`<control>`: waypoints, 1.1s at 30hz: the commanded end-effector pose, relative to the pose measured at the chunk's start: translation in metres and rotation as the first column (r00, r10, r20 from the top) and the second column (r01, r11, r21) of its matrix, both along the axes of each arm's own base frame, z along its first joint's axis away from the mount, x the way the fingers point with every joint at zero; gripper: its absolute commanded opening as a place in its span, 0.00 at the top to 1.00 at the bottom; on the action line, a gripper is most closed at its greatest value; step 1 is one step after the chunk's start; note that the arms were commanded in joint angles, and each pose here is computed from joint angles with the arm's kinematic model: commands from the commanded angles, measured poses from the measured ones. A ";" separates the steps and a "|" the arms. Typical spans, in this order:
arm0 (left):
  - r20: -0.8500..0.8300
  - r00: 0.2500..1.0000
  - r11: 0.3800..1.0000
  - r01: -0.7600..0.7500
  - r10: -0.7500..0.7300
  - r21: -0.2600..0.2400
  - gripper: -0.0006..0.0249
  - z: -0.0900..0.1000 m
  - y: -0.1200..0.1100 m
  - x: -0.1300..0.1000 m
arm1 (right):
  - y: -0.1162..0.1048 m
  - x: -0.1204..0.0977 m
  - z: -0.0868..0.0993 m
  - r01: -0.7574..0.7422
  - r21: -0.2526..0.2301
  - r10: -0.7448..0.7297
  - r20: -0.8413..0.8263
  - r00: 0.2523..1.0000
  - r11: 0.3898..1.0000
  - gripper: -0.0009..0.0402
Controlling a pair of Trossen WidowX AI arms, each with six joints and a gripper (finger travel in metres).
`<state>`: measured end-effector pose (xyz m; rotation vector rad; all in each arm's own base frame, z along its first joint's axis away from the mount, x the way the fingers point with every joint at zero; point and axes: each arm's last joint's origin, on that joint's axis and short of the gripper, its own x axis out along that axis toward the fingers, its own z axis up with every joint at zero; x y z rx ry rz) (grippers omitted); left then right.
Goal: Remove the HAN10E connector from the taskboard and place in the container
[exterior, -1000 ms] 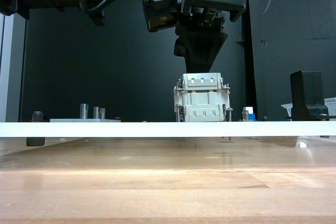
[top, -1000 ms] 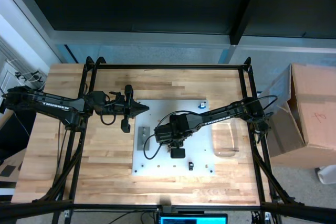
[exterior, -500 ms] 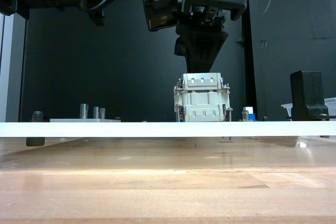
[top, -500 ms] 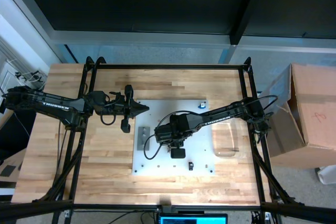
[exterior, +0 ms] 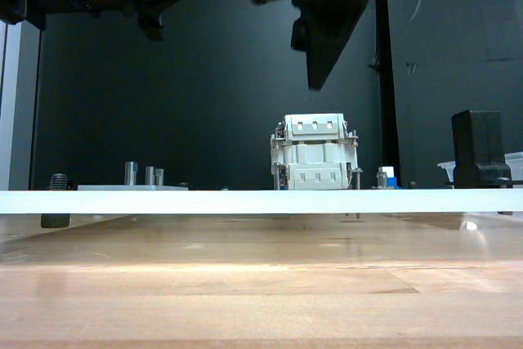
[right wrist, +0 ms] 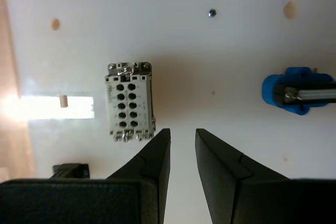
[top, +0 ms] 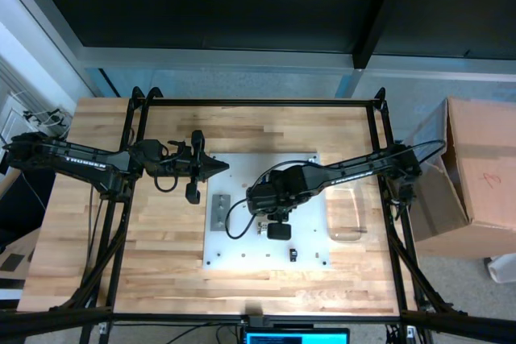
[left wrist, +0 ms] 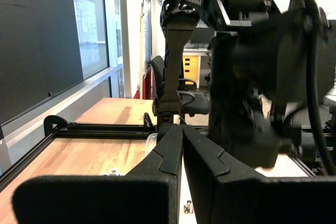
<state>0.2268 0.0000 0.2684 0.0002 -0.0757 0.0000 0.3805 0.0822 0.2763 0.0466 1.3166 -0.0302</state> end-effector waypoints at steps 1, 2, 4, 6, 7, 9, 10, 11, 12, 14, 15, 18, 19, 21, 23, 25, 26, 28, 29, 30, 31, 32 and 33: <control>0.000 1.000 1.000 0.000 0.000 0.000 0.98 0.000 0.000 0.000 | 0.002 -0.008 0.012 0.013 0.009 -0.014 0.016 1.000 1.000 0.82; 0.000 1.000 1.000 0.000 0.000 0.000 0.97 0.000 0.000 0.000 | 0.004 -0.011 0.015 0.013 0.011 -0.014 0.020 1.000 1.000 0.82; 0.000 1.000 1.000 0.000 0.000 0.000 0.98 0.000 0.000 0.000 | 0.008 -0.016 0.021 0.012 0.016 -0.012 0.026 1.000 1.000 0.82; 0.001 1.000 1.000 0.000 0.000 0.000 0.98 0.000 0.000 0.000 | 0.013 -0.020 0.025 0.004 0.020 -0.005 0.034 0.999 1.000 0.82; 0.000 1.000 1.000 0.000 0.000 0.000 0.98 0.000 0.000 0.000 | 0.015 -0.022 0.027 0.003 0.023 -0.003 0.038 0.999 1.000 0.82; 0.001 1.000 1.000 0.000 0.000 0.000 0.98 0.000 0.000 0.000 | 0.020 -0.023 0.028 0.003 0.028 -0.004 0.039 0.999 1.000 0.82; 0.001 1.000 1.000 0.000 0.000 0.000 0.98 0.000 0.000 0.000 | 0.022 -0.024 0.030 -0.002 0.028 0.001 0.040 0.999 1.000 0.82; 0.001 1.000 1.000 0.000 0.000 0.000 0.98 0.000 0.000 0.000 | 0.023 -0.025 0.032 -0.007 0.029 0.005 0.043 0.999 1.000 0.82; 0.001 1.000 1.000 0.000 0.000 0.000 0.98 0.000 0.000 0.000 | 0.024 -0.025 0.032 -0.008 0.030 0.007 0.047 0.999 1.000 0.82; 0.001 1.000 1.000 0.000 0.000 0.000 0.98 0.000 0.000 0.000 | 0.024 -0.025 0.034 -0.005 0.028 0.003 0.050 0.999 1.000 0.82; 0.001 1.000 1.000 0.000 0.000 0.000 0.98 0.000 0.000 0.000 | 0.024 -0.025 0.035 -0.001 0.025 -0.001 0.052 0.999 1.000 0.82; 0.000 1.000 1.000 0.000 0.000 0.000 0.98 0.000 0.000 0.000 | 0.024 -0.025 0.036 0.000 0.027 -0.001 0.056 0.998 1.000 0.82; 0.000 1.000 1.000 0.000 0.000 0.000 0.97 0.000 0.000 0.000 | 0.024 -0.024 0.036 0.001 0.027 -0.002 0.057 0.998 1.000 0.82; 0.001 1.000 1.000 0.000 0.000 0.000 0.98 0.000 0.000 0.000 | 0.024 -0.024 0.036 0.003 0.028 -0.005 0.057 0.998 1.000 0.82; 0.001 1.000 1.000 0.000 0.000 0.000 0.98 0.000 0.000 0.000 | 0.024 -0.024 0.036 0.003 0.028 -0.004 0.057 0.998 1.000 0.79; 0.000 1.000 1.000 0.000 0.000 0.000 0.98 0.000 0.000 0.000 | 0.024 -0.024 0.036 0.012 0.030 -0.014 0.058 0.998 0.999 0.73; 0.000 1.000 1.000 0.000 0.000 0.000 0.98 0.000 0.000 0.000 | 0.024 -0.024 0.036 0.019 0.032 -0.021 0.062 0.998 0.999 0.69; 0.000 1.000 1.000 0.000 0.000 0.000 0.98 0.000 0.000 0.000 | 0.025 -0.022 0.036 0.020 0.034 -0.023 0.072 0.997 0.999 0.62; 0.001 1.000 1.000 0.000 0.000 0.000 0.98 0.000 0.000 0.000 | 0.026 -0.022 0.036 0.018 0.035 -0.020 0.075 0.997 0.999 0.57; 0.000 1.000 1.000 0.000 0.000 0.000 0.98 0.000 0.000 0.000 | 0.026 -0.022 0.036 0.015 0.034 -0.017 0.077 0.997 0.999 0.53; 0.000 1.000 1.000 0.000 0.000 0.000 0.98 0.000 0.000 0.000 | 0.026 -0.022 0.035 0.017 0.026 -0.019 0.078 0.997 1.000 0.49; 0.000 1.000 1.000 0.000 0.000 0.000 0.98 0.000 0.000 0.000 | 0.027 -0.020 0.032 0.021 0.010 -0.022 0.075 0.997 1.000 0.46; 0.000 1.000 1.000 0.000 0.000 0.000 0.98 0.000 0.000 0.000 | 0.027 -0.019 0.031 0.023 0.002 -0.023 0.075 0.997 1.000 0.42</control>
